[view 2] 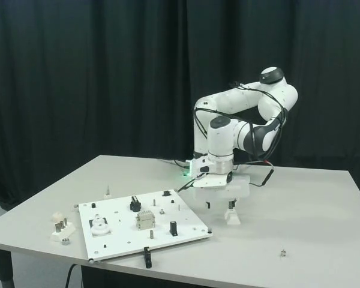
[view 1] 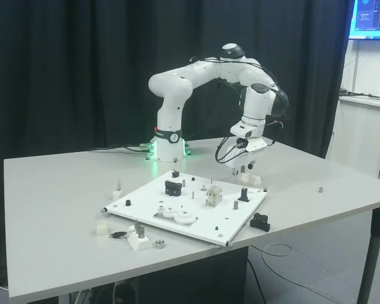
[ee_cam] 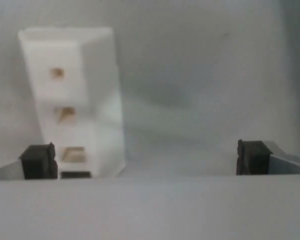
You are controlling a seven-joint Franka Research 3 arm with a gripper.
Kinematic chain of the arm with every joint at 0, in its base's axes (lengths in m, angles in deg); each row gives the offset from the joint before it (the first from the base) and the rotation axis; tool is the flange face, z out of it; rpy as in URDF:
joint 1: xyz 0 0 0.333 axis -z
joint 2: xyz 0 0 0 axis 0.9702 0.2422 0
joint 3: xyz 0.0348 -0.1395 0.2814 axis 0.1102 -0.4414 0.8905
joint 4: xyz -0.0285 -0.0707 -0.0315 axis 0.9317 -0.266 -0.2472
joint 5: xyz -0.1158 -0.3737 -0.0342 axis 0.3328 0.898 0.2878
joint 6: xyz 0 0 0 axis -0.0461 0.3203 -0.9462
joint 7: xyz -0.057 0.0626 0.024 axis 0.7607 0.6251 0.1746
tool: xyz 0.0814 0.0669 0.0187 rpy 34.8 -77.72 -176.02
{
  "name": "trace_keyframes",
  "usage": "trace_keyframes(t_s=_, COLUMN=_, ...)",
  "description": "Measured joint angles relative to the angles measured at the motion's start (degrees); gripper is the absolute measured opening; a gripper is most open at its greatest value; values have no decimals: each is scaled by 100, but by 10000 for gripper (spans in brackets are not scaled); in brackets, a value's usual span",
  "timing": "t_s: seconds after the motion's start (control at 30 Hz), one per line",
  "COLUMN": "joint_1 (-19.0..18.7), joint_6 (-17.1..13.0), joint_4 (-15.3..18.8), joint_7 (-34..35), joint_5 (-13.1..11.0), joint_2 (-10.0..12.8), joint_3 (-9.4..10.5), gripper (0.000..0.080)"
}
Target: Pick square peg 4.
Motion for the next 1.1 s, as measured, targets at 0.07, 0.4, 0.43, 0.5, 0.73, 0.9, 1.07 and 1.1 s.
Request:
trace_keyframes(t_s=0.07, joint_1=-128, joint_6=-47, joint_4=78, joint_7=40, joint_5=-45, joint_2=-1, joint_3=-1, gripper=800)
trace_keyframes(t_s=0.4, joint_1=-737, joint_6=-316, joint_4=384, joint_7=444, joint_5=-135, joint_2=-6, joint_3=-1, gripper=800)
trace_keyframes(t_s=0.43, joint_1=-794, joint_6=-330, joint_4=406, joint_7=483, joint_5=-135, joint_2=-6, joint_3=-1, gripper=800)
trace_keyframes(t_s=0.5, joint_1=-894, joint_6=-353, joint_4=450, joint_7=552, joint_5=-135, joint_2=-6, joint_3=0, gripper=800)
trace_keyframes(t_s=0.73, joint_1=-1149, joint_6=-441, joint_4=552, joint_7=821, joint_5=-135, joint_2=-6, joint_3=17, gripper=800)
trace_keyframes(t_s=0.9, joint_1=-1226, joint_6=-503, joint_4=584, joint_7=922, joint_5=-135, joint_2=-6, joint_3=38, gripper=800)
trace_keyframes(t_s=1.07, joint_1=-1230, joint_6=-509, joint_4=589, joint_7=962, joint_5=-135, joint_2=-6, joint_3=62, gripper=800)
trace_keyframes(t_s=1.1, joint_1=-1230, joint_6=-509, joint_4=592, joint_7=965, joint_5=-135, joint_2=-6, joint_3=64, gripper=800)
